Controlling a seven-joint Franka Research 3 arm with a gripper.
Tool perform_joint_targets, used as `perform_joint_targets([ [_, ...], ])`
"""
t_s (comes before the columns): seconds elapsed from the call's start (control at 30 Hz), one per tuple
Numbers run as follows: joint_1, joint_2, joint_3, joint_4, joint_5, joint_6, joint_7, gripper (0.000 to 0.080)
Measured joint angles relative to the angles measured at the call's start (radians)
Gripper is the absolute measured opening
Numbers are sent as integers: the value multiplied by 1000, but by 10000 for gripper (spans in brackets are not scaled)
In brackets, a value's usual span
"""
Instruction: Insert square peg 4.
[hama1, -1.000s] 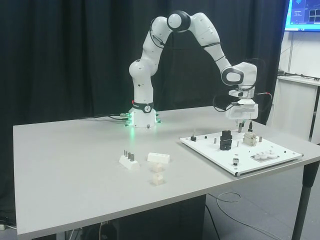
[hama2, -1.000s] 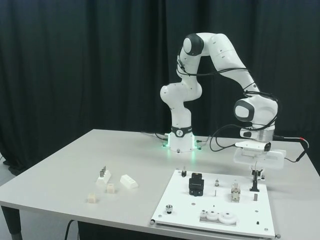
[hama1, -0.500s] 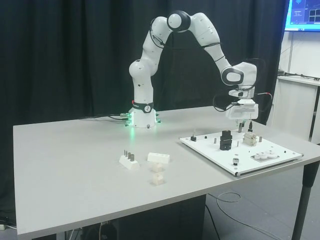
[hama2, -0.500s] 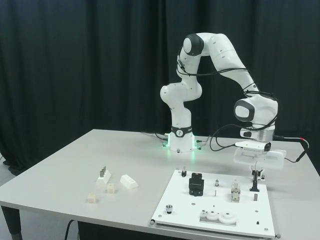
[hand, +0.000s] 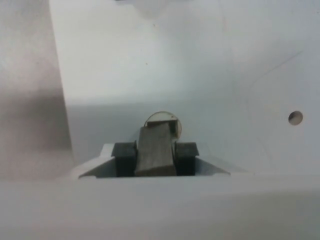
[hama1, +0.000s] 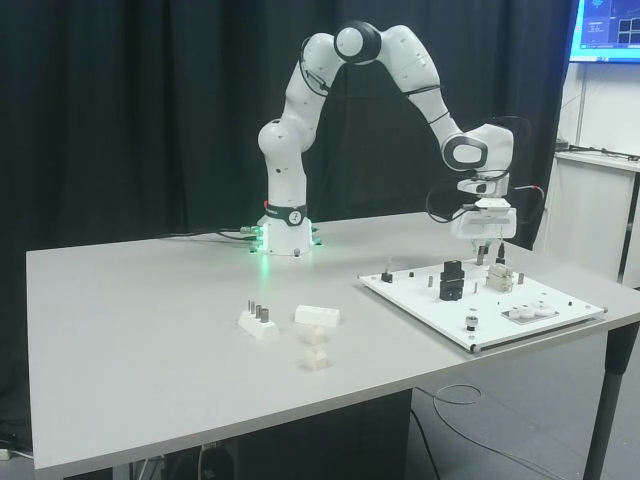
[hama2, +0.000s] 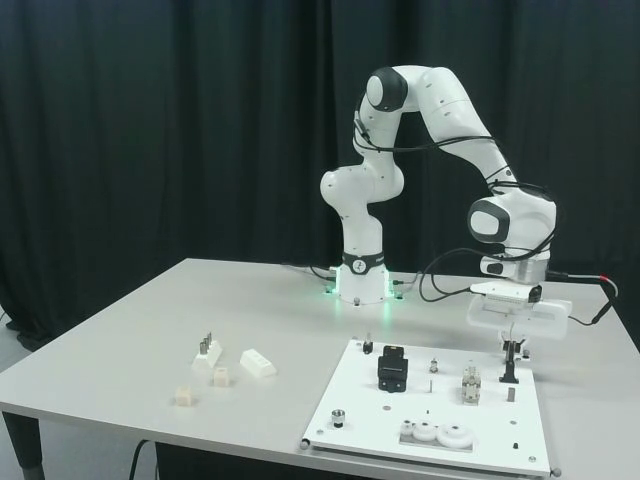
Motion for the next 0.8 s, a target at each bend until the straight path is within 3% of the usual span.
perform_joint_targets([
  [0.8,-4,-2,-3,-2,-25,-18,28,156],
])
